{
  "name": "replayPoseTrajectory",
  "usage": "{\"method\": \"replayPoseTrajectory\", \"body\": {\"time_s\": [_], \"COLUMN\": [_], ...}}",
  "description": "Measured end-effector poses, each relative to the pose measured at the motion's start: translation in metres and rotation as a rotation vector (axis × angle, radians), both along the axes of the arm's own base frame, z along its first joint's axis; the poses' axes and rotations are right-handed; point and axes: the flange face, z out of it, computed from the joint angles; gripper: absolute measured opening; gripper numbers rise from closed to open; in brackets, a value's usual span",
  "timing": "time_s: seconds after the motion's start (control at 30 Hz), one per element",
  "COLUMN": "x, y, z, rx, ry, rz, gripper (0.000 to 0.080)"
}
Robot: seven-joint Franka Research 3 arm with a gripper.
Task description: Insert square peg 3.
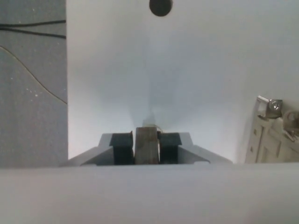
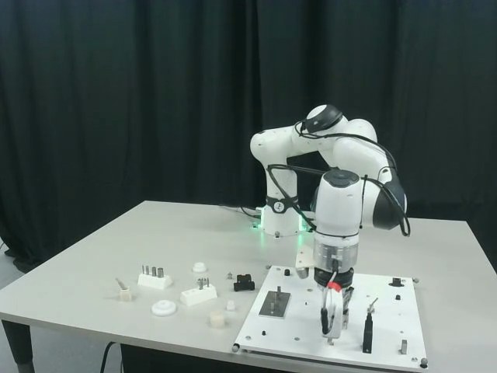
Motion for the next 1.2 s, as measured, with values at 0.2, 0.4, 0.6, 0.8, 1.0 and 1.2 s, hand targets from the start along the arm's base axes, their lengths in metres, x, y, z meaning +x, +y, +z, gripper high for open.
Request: {"method": "replayPoseTrajectory", "body": {"time_s": [0.2, 0.4, 0.6, 0.8, 1.0, 1.2], "x": [-0.0003, -0.0011, -0.001, -0.0009, -0.0007, -0.0006], "y": [0.0001, 0.0017, 0.0019, 0.0016, 0.0009, 0.0005], "z": [-0.0026, -0.0057, -0.0059, -0.0061, -0.0061, -0.0062], "rx": [0.01, 0.018, 0.024, 0.025, 0.024, 0.024], "ry": [0.005, 0.011, 0.01, 0.011, 0.011, 0.011], "rz": [-0.003, -0.002, -0.004, -0.002, 0.0, 0.002], "gripper": [0.0115, 0.0115, 0.0115, 0.0115, 0.0114, 0.0114]}}
